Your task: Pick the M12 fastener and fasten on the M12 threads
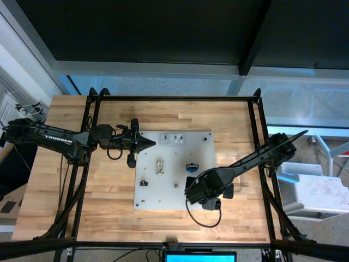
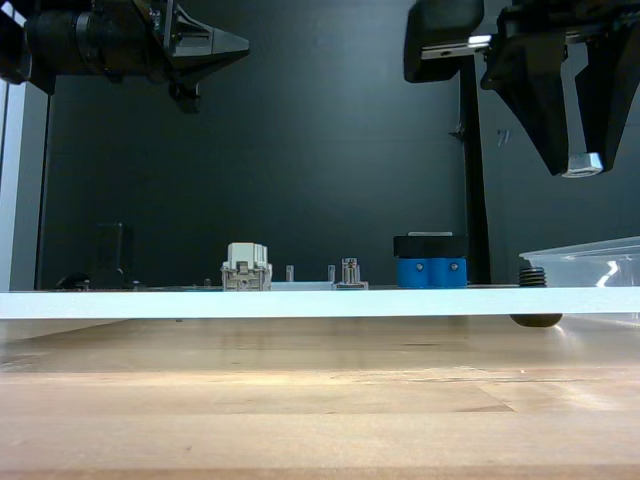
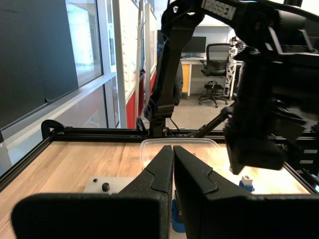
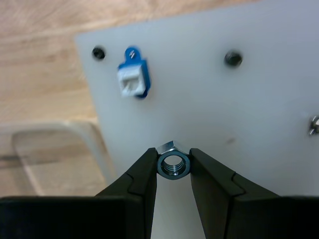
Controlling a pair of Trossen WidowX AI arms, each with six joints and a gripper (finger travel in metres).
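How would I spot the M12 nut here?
Start at the white plastic board: the left pincer hovers shut over its far left edge, the right pincer above its near right edge. Between the right pincer's fingertips sits a small silver hexagonal metal nut, clear of the board. Its threaded hole marks it out from the black ribbed stud on the board.

In the high view, the right arm [image 1: 245, 164] is covering the M12 fastener [image 4: 173, 164] and the M12 threads [image 2: 532, 276] toward five o'clock on the board [image 1: 163, 183]; in the low view, the top edge is cropping the left gripper [image 2: 236, 42] at eleven o'clock and the right gripper [image 2: 586, 162] at one o'clock; the right edge is cutting off the clear tray [image 2: 592, 262].
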